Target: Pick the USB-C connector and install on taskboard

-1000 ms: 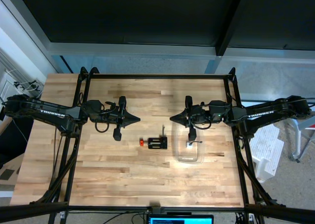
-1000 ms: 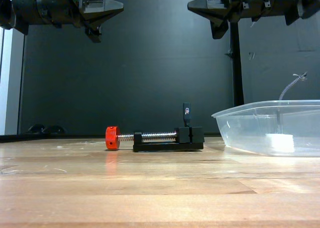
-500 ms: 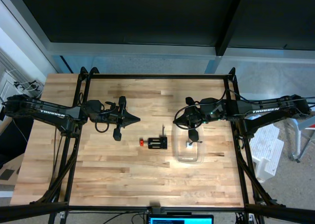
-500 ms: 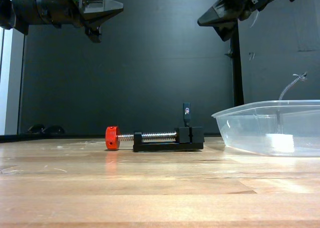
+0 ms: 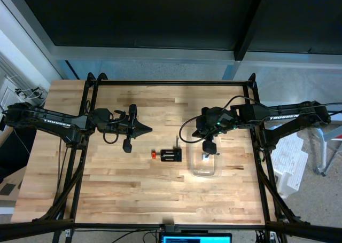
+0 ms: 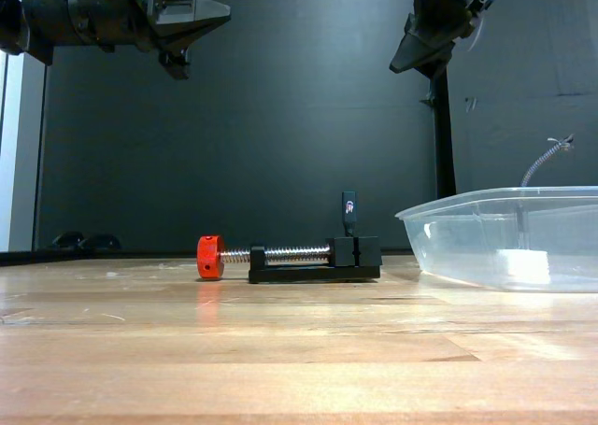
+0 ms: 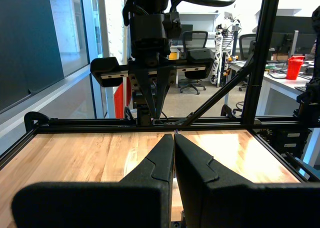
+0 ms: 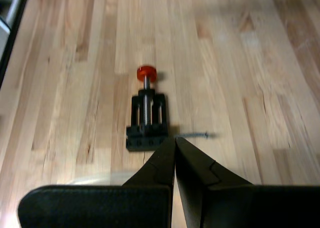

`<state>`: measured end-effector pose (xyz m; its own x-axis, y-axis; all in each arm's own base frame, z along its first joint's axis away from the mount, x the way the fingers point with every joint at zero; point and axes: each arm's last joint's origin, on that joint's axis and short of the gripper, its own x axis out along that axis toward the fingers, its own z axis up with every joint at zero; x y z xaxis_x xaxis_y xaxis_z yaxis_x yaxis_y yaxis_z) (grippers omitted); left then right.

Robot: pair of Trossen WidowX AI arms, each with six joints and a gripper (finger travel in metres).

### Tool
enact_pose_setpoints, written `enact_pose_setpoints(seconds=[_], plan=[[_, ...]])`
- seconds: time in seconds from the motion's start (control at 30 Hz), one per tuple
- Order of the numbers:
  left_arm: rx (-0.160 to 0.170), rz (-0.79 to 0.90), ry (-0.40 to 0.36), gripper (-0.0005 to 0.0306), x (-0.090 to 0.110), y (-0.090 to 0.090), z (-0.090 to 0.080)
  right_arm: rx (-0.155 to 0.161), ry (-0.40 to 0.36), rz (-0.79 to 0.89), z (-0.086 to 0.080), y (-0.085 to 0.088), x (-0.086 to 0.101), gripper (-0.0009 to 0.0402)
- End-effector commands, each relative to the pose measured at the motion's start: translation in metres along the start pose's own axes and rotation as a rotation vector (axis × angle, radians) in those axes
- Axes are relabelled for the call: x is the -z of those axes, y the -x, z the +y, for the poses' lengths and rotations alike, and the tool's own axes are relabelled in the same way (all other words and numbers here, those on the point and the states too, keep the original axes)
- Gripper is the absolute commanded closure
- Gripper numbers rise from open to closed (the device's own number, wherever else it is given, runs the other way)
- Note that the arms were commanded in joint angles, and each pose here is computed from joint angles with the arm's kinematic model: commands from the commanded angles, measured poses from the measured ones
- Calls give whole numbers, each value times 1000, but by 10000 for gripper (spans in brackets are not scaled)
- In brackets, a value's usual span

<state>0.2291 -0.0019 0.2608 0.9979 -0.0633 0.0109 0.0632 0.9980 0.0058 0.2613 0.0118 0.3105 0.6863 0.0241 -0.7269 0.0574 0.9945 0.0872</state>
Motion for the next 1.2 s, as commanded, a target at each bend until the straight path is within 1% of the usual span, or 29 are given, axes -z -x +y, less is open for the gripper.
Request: enact_pose_setpoints(seconds=[0.03, 0.33, 0.57, 0.83, 1.03, 1.2], plan=[[-1, 0, 0, 300, 0, 0, 0, 8, 3, 74, 1, 0, -5, 393], [0, 0, 0, 300, 0, 0, 0, 30, 13, 277, 4, -1, -13, 393], [0, 0, 0, 300, 0, 0, 0, 34, 33, 412, 14, -8, -14, 393], [-1, 0, 0, 300, 0, 0, 0, 42, 36, 484, 18, -17, -9, 393], [0, 0, 0, 300, 0, 0, 0, 55, 33, 575, 21, -29, -2, 391], [0, 0, 0, 300, 0, 0, 0, 70, 27, 639, 22, -36, 3, 366]])
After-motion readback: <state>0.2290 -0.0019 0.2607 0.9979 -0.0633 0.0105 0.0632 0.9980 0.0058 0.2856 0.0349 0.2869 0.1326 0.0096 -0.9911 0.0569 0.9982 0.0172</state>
